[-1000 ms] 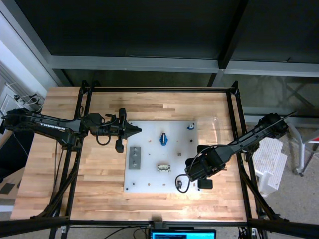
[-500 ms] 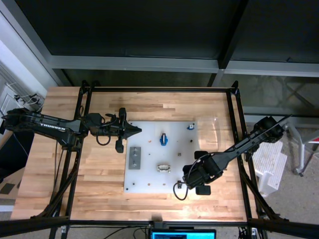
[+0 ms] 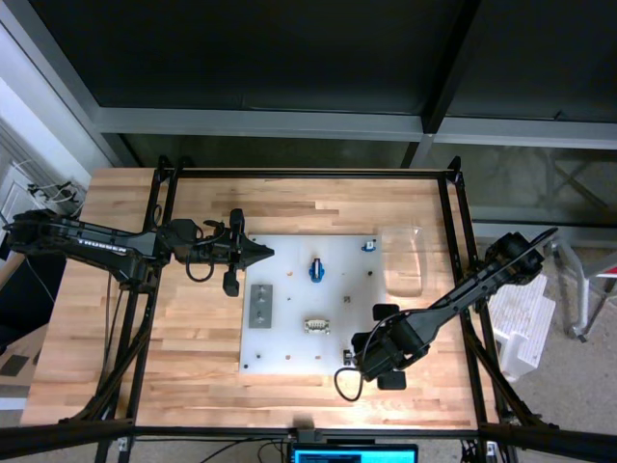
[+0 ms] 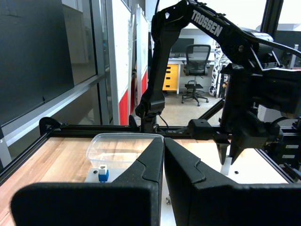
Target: Pick the 16mm bar and install on taskboard
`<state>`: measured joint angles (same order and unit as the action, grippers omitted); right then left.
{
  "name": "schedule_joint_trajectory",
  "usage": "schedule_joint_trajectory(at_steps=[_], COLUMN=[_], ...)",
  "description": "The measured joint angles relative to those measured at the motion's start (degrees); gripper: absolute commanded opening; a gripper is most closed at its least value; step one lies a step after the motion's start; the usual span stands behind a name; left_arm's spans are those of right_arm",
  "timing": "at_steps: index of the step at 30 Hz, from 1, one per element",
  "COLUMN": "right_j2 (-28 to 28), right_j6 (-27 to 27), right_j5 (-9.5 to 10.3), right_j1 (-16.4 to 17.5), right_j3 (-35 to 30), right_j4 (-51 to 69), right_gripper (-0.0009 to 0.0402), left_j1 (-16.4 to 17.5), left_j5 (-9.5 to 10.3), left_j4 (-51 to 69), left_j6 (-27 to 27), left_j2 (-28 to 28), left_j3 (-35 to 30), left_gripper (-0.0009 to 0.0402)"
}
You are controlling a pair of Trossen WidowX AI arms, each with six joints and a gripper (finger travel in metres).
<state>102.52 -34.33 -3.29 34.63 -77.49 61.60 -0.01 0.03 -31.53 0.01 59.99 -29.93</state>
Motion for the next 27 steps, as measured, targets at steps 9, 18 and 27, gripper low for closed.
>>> schedule_joint_trajectory(at_steps=[9, 18, 27], right_j2=[2.03, 2.49, 2.49], right_j6=[-0.26, -0.13, -0.17], right_j5=[0.04, 0.04, 0.07], right_j1=[0.79, 1.14, 1.31], right_j3=[-1.64, -1.9, -1.77], right_j4=[-0.39, -0.42, -0.39], right_gripper=[0.0004, 0.0004, 0.0004], left_j1=[0.0, 0.0, 0.0], left_j5=[0.0, 0.0, 0.0], left_j4=[0.0, 0.0, 0.0], left_j6=[0.0, 0.0, 0.02], left_j2=[0.0, 0.0, 0.0], left_j3=[-0.02, -0.02, -0.02], left_gripper=[0.0, 0.0, 0.0])
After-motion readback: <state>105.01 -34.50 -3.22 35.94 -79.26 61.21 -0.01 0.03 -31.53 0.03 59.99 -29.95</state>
